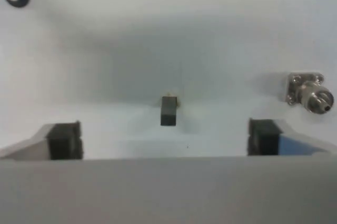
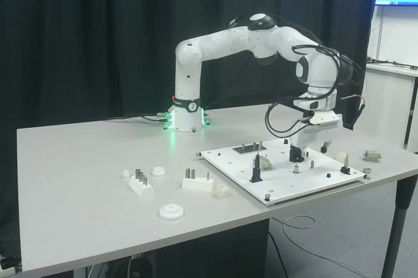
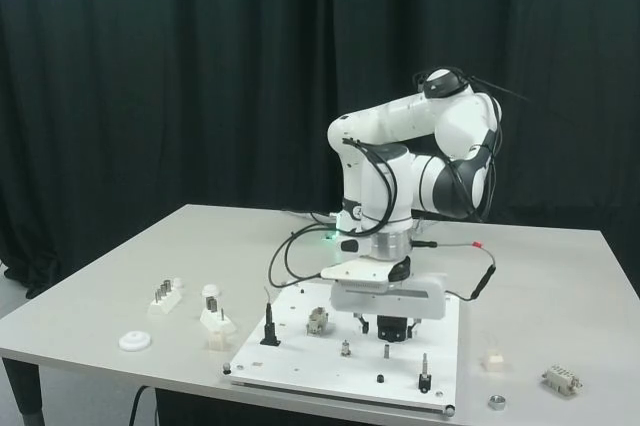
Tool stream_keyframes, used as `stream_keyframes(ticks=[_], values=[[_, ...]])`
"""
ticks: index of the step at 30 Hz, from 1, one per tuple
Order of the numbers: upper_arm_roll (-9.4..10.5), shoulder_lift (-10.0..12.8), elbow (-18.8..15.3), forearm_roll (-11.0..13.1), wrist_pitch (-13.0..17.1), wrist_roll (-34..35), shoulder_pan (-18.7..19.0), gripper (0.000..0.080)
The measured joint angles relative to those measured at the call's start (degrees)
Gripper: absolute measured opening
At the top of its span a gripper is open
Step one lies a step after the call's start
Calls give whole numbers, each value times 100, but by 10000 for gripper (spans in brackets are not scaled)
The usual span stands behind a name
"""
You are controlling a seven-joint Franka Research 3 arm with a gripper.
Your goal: Pick round peg 3.
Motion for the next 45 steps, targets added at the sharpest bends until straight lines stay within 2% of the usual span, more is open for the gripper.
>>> stream_keyframes(ticks=[1,2,4,5,14,28,45], values=[[-24,-9,10,-8,-28,6,0,241],[-53,-17,20,-15,-60,14,0,592],[-106,-24,39,-24,-112,28,0,592],[-134,-24,48,-25,-146,30,0,764],[-273,-25,104,-71,-272,30,-2,793],[-299,-65,165,-159,-314,30,-34,800],[-462,-66,282,-253,-623,22,-124,800]])
